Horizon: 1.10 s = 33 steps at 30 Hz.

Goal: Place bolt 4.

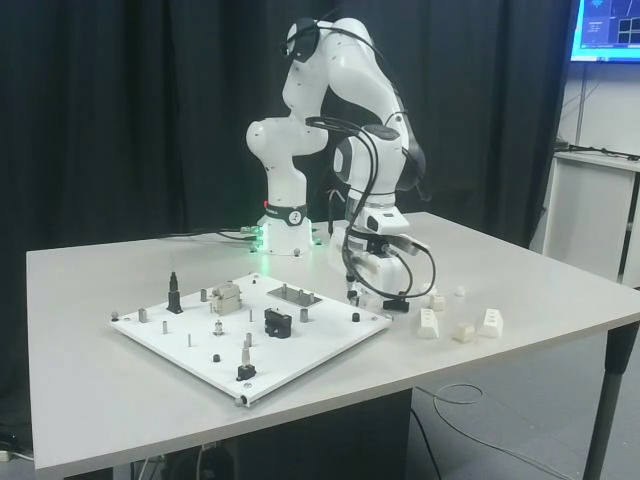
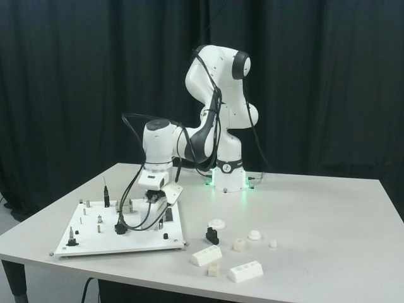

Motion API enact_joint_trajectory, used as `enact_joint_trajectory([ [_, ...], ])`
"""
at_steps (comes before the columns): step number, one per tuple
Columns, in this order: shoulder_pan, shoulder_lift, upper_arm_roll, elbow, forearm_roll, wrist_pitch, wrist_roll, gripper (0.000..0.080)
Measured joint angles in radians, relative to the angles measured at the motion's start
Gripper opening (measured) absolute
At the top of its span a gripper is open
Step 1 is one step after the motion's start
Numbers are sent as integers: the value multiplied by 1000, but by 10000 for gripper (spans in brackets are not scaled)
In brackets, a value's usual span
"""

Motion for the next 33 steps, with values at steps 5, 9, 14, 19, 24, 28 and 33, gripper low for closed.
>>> enact_joint_trajectory([
  [5,0,0,1,1,0,0,6,236],
  [9,0,0,3,4,0,1,45,236],
  [14,0,0,9,7,0,1,98,236],
  [19,0,2,14,14,0,3,145,236],
  [24,0,11,19,29,0,4,226,236],
  [28,0,23,22,45,0,5,292,236],
  [33,0,44,24,73,0,7,366,236],
])
